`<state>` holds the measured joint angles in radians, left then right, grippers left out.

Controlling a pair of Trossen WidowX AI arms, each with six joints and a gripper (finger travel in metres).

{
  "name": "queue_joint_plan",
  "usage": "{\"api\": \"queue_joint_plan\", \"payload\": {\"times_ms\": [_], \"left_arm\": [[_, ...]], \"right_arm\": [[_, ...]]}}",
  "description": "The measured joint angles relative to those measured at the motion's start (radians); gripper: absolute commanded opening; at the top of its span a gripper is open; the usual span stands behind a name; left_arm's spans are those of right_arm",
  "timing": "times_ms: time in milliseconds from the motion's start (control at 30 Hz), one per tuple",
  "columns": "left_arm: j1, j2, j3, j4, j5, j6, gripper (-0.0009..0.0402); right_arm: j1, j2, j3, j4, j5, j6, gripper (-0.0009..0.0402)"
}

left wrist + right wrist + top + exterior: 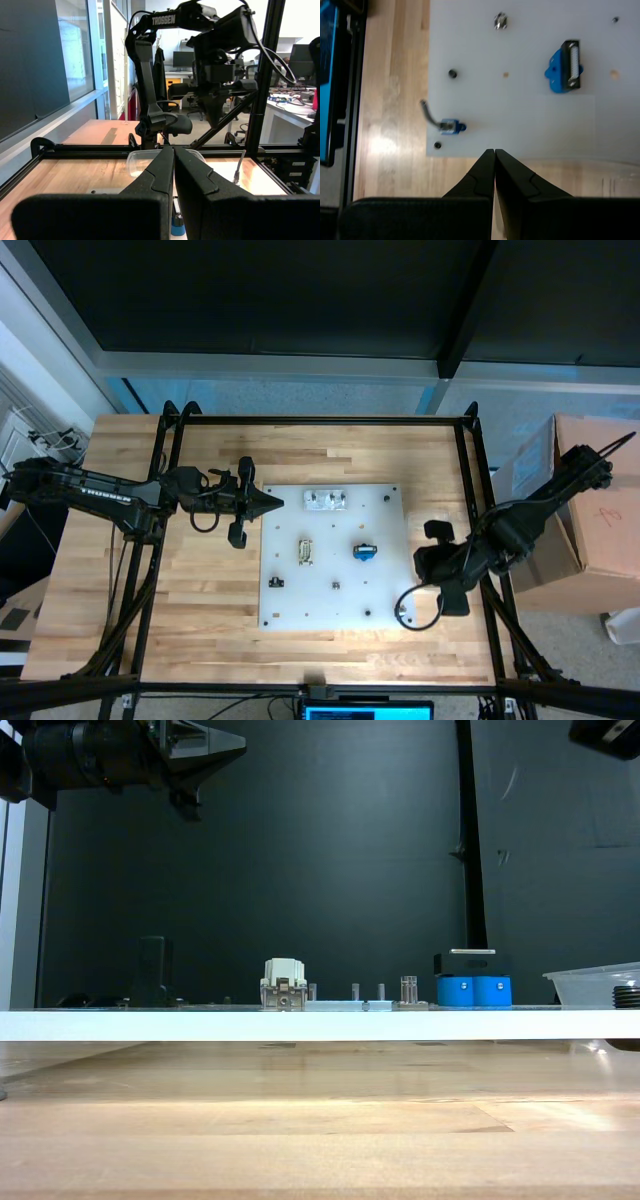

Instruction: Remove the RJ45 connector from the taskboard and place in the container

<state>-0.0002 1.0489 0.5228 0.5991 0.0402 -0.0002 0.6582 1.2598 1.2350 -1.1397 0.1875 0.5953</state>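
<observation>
The RJ45 connector [451, 126], small and blue with a short grey cable stub, sits on the white taskboard [520, 115] near its near right corner [403, 612]. I cannot tell how deep it sits. My right gripper [494, 155] is shut and empty, hanging above the board's right edge [425, 562], clear of the connector. The clear plastic container [595, 985] stands just right of the board, its rim [580, 162] under the right gripper. My left gripper [173, 155] is shut and empty, held high over the board's left edge [275, 502].
On the board are a blue D-sub connector [365, 552], a beige connector block [306, 551], a metal part at the far edge [326, 500] and small posts. Black frame rails [470, 470] border the table. A cardboard box [590, 520] stands to the right.
</observation>
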Motion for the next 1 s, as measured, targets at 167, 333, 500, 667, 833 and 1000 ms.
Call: {"api": "queue_joint_plan", "payload": {"times_ms": [167, 333, 500, 667, 833, 1000], "left_arm": [[0.0, 0.0, 0.0, 0.0, 0.0, 0.0, 0.0], [0.0, 0.0, 0.0, 0.0, 0.0, 0.0, 0.0], [0.0, 0.0, 0.0, 0.0, 0.0, 0.0, 0.0], [0.0, 0.0, 0.0, 0.0, 0.0, 0.0, 0.0], [0.0, 0.0, 0.0, 0.0, 0.0, 0.0, 0.0], [0.0, 0.0, 0.0, 0.0, 0.0, 0.0, 0.0]], "right_arm": [[0.032, 0.071, 0.08, -0.066, -0.007, 0.005, 0.0], [0.046, 0.129, 0.145, -0.113, -0.008, 0.005, 0.0], [0.05, 0.157, 0.16, -0.118, -0.007, 0.005, 0.0], [0.053, 0.178, 0.16, -0.126, -0.008, 0.022, 0.0], [0.058, 0.19, 0.16, -0.128, -0.008, 0.029, 0.0], [0.06, 0.19, 0.16, -0.128, -0.015, 0.04, 0.0006]]}}
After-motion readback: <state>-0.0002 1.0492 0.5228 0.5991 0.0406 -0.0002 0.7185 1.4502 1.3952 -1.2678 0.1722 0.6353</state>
